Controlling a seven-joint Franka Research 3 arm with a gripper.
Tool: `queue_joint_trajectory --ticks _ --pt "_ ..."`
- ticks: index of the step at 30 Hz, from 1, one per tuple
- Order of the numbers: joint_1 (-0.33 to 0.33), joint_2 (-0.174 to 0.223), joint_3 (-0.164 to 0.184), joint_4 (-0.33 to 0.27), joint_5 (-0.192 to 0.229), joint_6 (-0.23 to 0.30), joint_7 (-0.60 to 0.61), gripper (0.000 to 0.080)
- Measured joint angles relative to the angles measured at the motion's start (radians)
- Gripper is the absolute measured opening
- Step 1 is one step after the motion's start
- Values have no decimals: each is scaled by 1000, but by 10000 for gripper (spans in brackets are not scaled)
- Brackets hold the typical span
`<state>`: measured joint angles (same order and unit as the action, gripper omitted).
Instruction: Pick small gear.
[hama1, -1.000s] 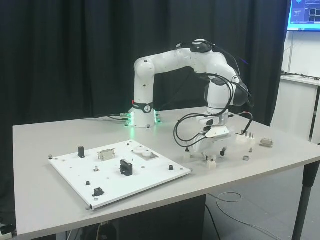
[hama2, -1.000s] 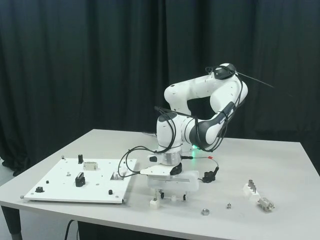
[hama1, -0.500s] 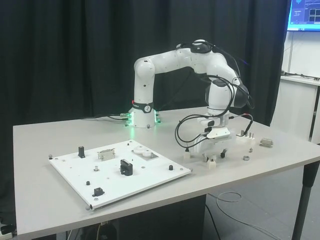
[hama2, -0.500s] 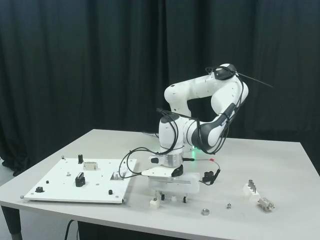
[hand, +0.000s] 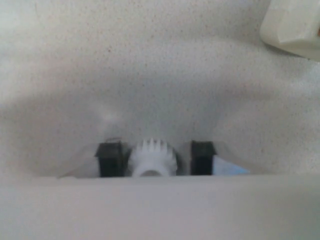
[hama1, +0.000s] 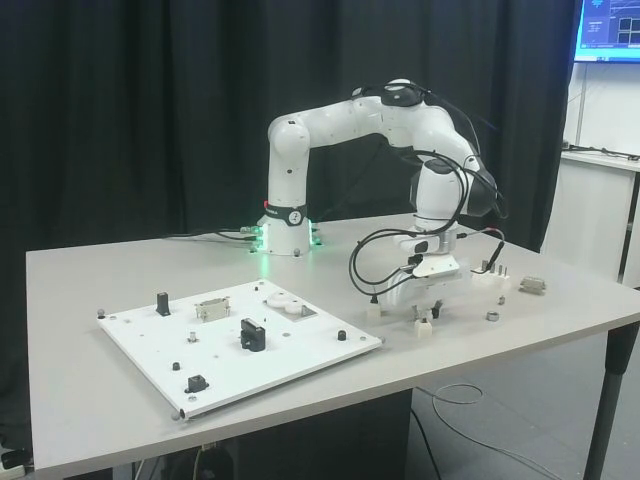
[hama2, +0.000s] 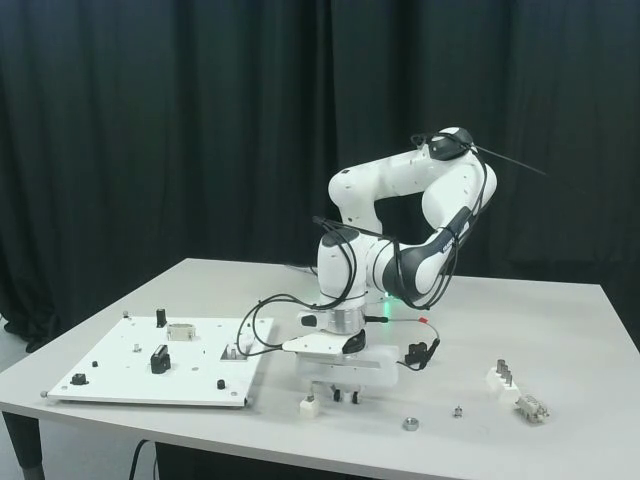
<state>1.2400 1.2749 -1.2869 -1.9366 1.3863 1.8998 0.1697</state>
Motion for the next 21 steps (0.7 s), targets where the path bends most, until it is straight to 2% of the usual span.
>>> queue_joint_trajectory --ticks 1,5,6,13,21 --pt "0 0 0 0 0 0 0 294" --pt "0 0 0 0 0 0 0 294" --pt "0 0 0 0 0 0 0 197" --pt "1 -1 -9 0 -5 -7 0 198" --pt "12 -5 -42 0 -25 -47 2 198"
